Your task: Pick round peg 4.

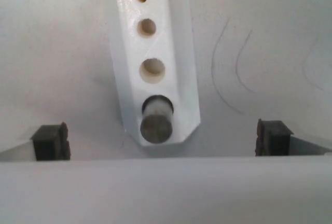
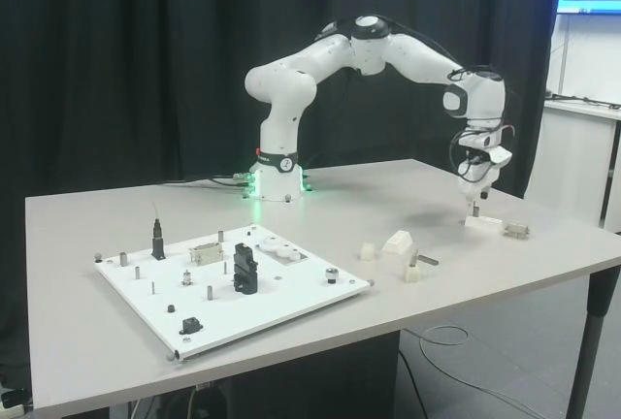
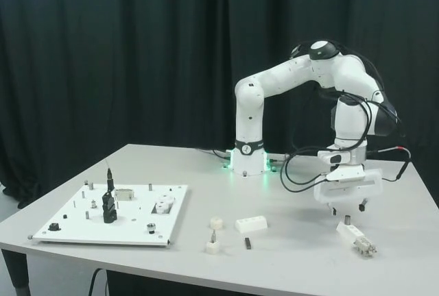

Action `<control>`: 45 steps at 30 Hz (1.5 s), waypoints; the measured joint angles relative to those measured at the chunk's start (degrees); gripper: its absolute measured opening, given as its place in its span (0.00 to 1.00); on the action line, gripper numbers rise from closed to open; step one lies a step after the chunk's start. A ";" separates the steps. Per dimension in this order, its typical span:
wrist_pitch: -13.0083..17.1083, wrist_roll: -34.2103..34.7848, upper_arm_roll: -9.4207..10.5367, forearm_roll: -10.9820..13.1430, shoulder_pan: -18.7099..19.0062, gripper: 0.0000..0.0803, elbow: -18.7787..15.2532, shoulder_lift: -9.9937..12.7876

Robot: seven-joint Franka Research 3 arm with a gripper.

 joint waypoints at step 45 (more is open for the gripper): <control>6.19 0.32 5.20 0.00 0.41 0.86 -0.53 0.02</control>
